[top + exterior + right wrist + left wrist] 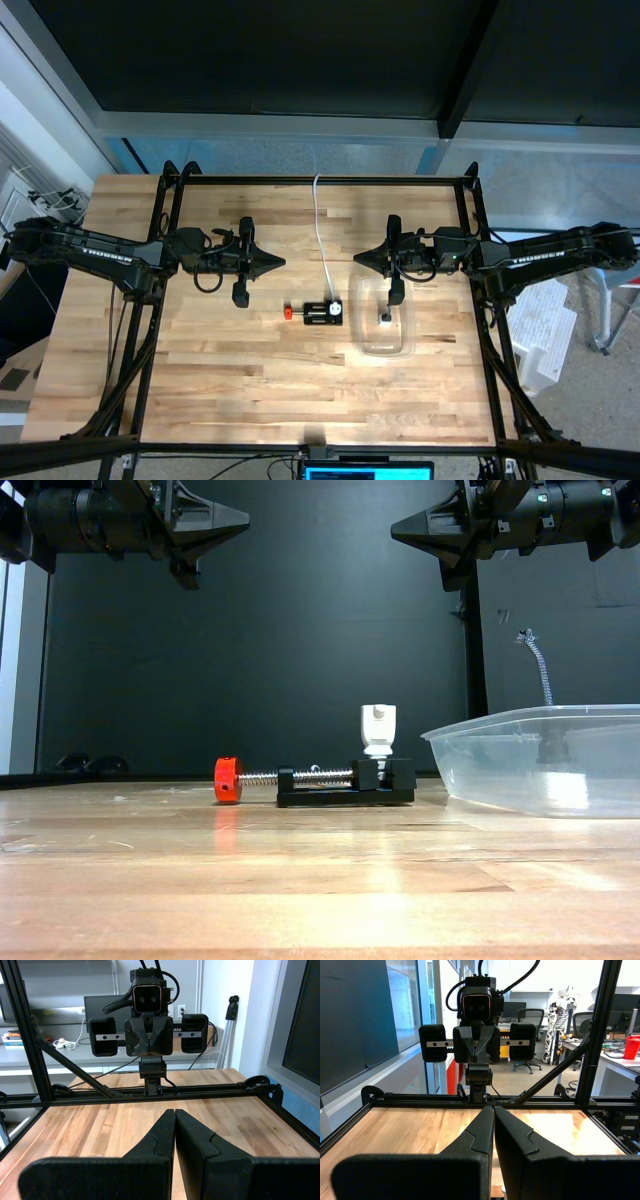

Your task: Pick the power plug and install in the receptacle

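The power plug is a tiny dark piece lying inside a clear plastic tray; in the low view the power plug shows dimly through the tray wall. The receptacle faces up white from a black clamp block with a red knob; at table level the receptacle stands upright. My left gripper hovers high, left of the clamp, shut and empty. My right gripper hovers above the tray's far end, shut and empty.
A white cable runs from the receptacle to the table's far edge. A black frame rail borders the table. Each wrist view shows shut fingers pointing at the opposite arm.
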